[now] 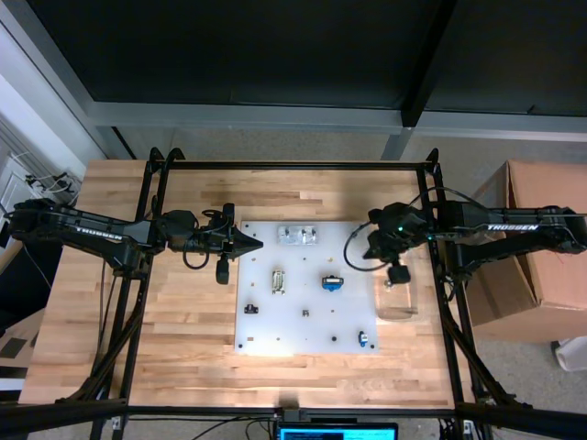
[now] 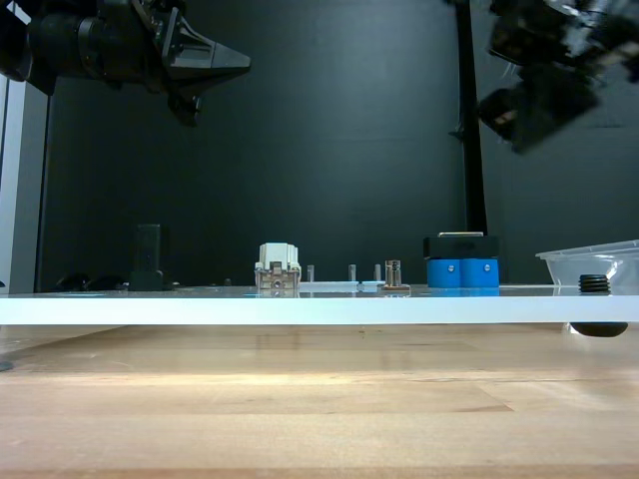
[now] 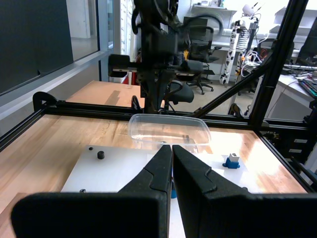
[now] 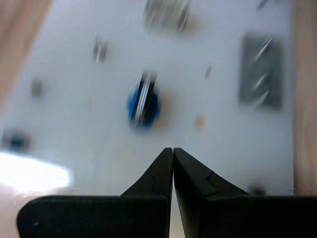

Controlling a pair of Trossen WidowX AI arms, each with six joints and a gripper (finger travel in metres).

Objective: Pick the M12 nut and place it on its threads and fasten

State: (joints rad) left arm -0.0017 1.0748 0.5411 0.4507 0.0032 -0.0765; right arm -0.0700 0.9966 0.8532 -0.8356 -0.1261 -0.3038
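Well, high view: left gripper [image 1: 260,245] pressed together at left edge of white board [image 1: 275,339]; right gripper [image 1: 397,273] likewise, by clear plastic tray [image 1: 400,310]. Low: black ribbed stud [image 2: 595,284] bare; small silver M12 nut not on it, whereabouts unclear. Wrist views: nothing pinched. Prob. light, stiff, slick; grip across flats.

A board [image 1: 275,321] lies mid-frame on the surface [image 1: 183,348], with a tray [image 1: 409,308] just beside its right edge. The left jaws hang above the board's upper-left corner, the right jaws above the tray's upper end. The stud [image 2: 595,284] stands bare at the board's lower right, before the tray. Where the nut lies I cannot tell.
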